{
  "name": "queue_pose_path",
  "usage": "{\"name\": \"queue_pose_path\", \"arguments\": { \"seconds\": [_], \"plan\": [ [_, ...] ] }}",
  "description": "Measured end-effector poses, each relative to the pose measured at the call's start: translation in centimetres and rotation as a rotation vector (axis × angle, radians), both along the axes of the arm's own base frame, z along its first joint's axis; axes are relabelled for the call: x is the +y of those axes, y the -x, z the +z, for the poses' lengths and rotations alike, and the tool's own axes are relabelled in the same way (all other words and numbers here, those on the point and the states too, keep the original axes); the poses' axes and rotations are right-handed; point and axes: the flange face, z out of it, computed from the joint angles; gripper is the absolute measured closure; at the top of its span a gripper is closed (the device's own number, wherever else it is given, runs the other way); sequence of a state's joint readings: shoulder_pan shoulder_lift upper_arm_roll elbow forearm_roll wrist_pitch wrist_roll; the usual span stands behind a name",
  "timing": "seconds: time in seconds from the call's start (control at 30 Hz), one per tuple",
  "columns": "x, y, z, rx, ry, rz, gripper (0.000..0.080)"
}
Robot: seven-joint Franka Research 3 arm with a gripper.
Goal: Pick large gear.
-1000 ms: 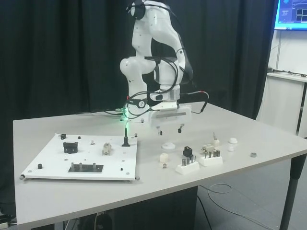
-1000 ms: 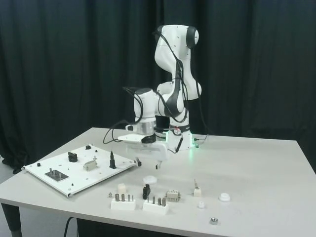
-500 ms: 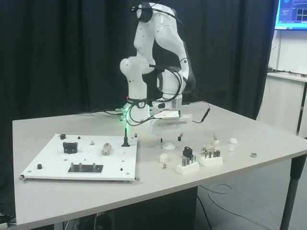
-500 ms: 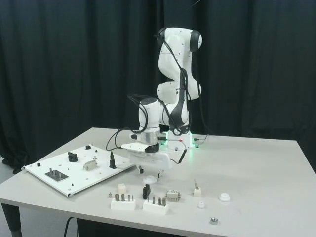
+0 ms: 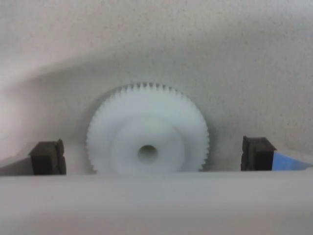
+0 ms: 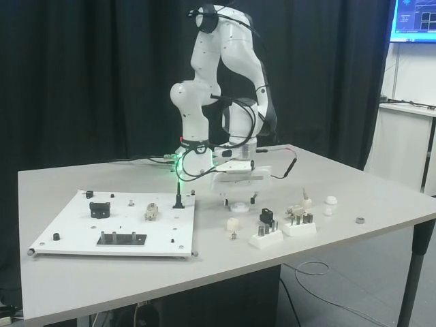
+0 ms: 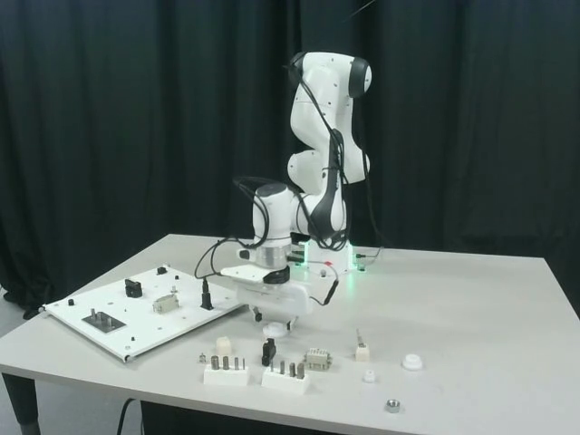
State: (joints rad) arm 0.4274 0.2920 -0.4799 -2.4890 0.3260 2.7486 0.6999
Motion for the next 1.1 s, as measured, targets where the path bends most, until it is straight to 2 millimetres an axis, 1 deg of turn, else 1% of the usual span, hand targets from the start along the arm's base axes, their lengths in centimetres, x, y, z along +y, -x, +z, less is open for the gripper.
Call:
{"name": "queue_pose_path", "arguments": {
  "seconds": [0.23, 0.87, 1.1],
  "plan": [
    [-0.1, 0.0, -0.5, 0.002, 0.002, -0.018, 0.0003],
    [0.3, 0.2, -1.8, 0.011, 0.010, -0.019, 0.0003],
    [0.3, 0.0, -1.8, -0.001, 0.014, -0.012, 0.0003]
  ]
}}
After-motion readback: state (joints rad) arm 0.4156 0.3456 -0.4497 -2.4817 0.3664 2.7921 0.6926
